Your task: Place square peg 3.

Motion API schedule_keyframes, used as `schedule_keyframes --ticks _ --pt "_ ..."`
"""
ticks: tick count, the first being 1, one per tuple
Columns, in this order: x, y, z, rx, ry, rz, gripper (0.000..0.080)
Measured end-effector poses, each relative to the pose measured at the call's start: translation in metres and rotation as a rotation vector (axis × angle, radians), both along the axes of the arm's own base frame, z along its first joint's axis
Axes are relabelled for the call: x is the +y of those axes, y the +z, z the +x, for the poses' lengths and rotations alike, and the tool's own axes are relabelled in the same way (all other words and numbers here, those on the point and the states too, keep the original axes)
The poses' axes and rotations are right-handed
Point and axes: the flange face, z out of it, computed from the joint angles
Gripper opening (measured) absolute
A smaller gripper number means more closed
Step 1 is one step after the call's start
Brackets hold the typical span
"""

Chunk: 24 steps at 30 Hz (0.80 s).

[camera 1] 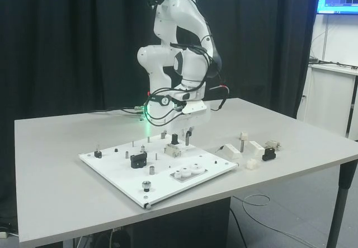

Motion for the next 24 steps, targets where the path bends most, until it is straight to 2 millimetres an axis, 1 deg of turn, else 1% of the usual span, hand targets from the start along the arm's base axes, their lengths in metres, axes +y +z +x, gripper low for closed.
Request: schedule_keyframes --ticks 9,24 --pt "-0.001 0.012 -0.001 -0.004 -0.002 0.008 0.0111" --pt "-0.002 0.014 0.000 -0.009 -0.001 0.008 0.0111"
